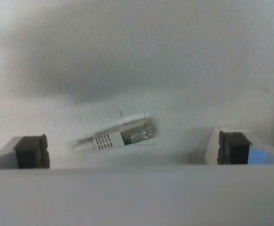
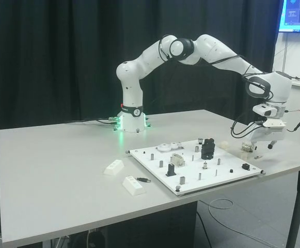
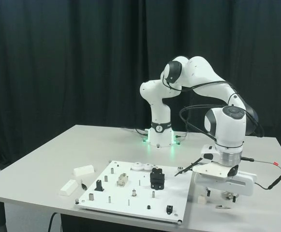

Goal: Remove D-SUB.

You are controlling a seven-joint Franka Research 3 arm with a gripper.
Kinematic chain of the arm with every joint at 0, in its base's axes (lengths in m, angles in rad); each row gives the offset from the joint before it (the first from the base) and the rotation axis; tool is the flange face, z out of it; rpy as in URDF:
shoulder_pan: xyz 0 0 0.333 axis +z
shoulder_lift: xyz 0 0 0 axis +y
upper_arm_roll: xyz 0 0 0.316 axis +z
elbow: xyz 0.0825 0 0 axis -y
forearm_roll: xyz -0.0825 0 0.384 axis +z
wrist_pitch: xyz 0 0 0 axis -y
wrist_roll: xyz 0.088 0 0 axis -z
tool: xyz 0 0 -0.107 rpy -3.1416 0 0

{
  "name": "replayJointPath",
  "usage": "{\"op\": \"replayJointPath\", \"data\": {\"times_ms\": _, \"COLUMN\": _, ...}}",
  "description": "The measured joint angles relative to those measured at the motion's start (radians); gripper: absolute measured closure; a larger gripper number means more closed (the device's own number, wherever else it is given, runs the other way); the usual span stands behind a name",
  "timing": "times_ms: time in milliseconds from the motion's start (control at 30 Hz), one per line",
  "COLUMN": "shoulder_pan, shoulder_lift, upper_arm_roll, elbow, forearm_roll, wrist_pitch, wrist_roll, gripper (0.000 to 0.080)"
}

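Observation:
A small connector [image 1: 120,135] with a white slotted housing and a metal end lies flat on the grey table. My gripper [image 1: 132,149] hangs just above it, open, with one black fingertip [image 1: 31,151] on either side of it and nothing held. In the room views the gripper [image 2: 261,150] [image 3: 221,195] is low over the table, off the white board's [image 2: 227,175] side and close to the table's edge. A small white piece [image 2: 246,149] lies beside it. A grey metal connector block [image 2: 177,159] stands on the board.
The board carries a black part [image 2: 207,149], several small pegs and white round pieces [image 2: 169,146]. Two white boxes [image 2: 113,167] [image 2: 133,185] lie on the table beyond the board's other side. The arm's base [image 2: 129,116] stands at the back. A cable [image 3: 263,166] trails from the wrist.

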Motion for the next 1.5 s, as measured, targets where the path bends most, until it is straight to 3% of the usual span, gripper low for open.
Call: {"op": "replayJointPath", "data": {"times_ms": 1500, "shoulder_pan": 0.004, "shoulder_lift": 0.000, "upper_arm_roll": -0.003, "elbow": -0.002, "forearm_roll": -0.006, "wrist_pitch": 0.005, "wrist_roll": 0.008, "gripper": 0.0003}}
